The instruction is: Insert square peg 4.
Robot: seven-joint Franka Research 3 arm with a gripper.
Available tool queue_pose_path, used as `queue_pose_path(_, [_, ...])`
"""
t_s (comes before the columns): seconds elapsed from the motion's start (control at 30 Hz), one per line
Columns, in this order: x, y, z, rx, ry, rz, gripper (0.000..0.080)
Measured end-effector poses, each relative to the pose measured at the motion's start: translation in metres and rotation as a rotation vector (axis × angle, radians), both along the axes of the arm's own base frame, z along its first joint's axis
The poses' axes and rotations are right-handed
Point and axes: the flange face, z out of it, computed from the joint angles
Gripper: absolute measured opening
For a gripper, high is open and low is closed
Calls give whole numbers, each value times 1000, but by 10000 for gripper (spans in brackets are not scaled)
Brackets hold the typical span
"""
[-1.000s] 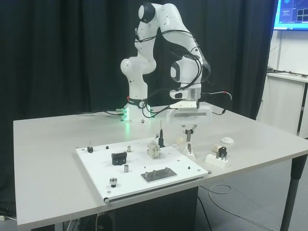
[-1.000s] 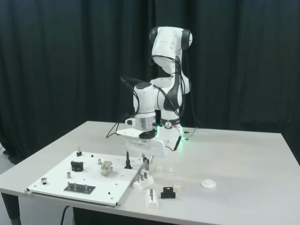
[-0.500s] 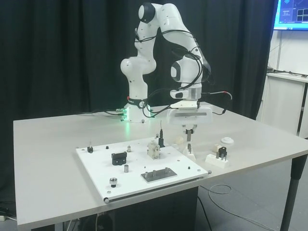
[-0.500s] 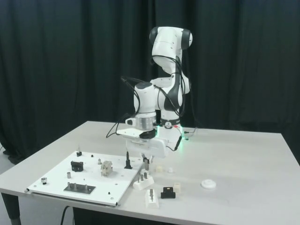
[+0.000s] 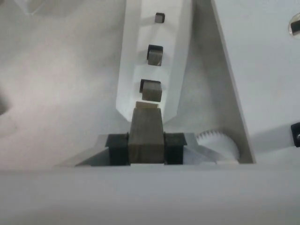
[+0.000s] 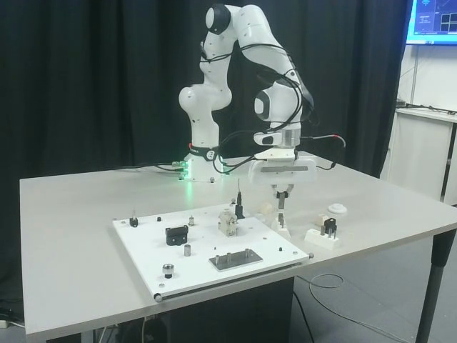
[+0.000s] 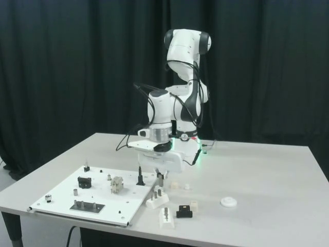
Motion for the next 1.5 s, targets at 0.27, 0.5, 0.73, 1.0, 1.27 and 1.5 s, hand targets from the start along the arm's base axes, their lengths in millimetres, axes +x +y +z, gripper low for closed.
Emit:
queue_pose_path(0.27, [0, 2, 0, -21, 3, 36, 154])
queue_pose_path(0.5, [1, 0, 4, -50, -2, 75, 154])
queue_pose_path(0.73, [-1, -13, 18, -66, -15, 80, 154])
queue_pose_path(1.0, [-11, -30, 39, -86, -6, 120, 154])
queue_pose_path(1.27, [-22, -46, 61, -92, -14, 201, 154])
queue_pose_path(1.5, [-34, -63, 75, -81, -33, 278, 154])
